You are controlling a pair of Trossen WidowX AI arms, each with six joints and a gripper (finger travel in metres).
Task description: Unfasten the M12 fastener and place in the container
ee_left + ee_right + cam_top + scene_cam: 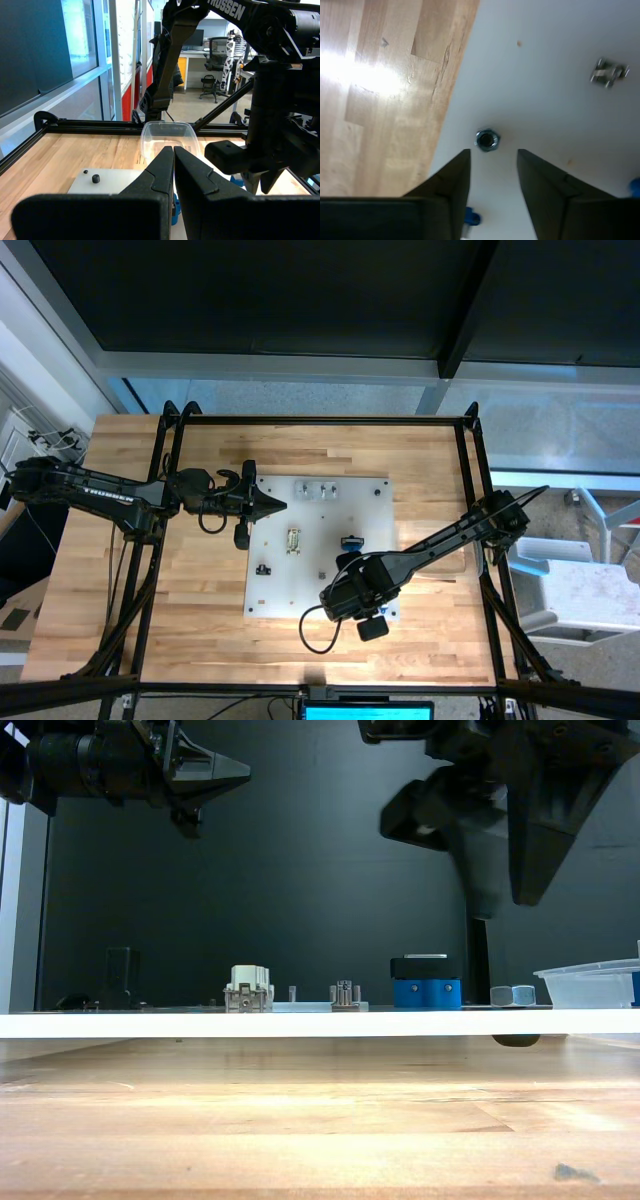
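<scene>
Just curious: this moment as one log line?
right pincer open above nut | nut on board, ungripped | left pincer shut, high over board's left edge

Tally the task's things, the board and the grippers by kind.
nut: 1
container: 1
board: 1
grippers: 2; left gripper shut, high over the board's left side; right gripper open above the nut
Total: 5

M12 nut (487, 140) on board (300, 585), right gripper (493, 152) above it, left gripper (278, 505) apparently above board's far left edge
</scene>
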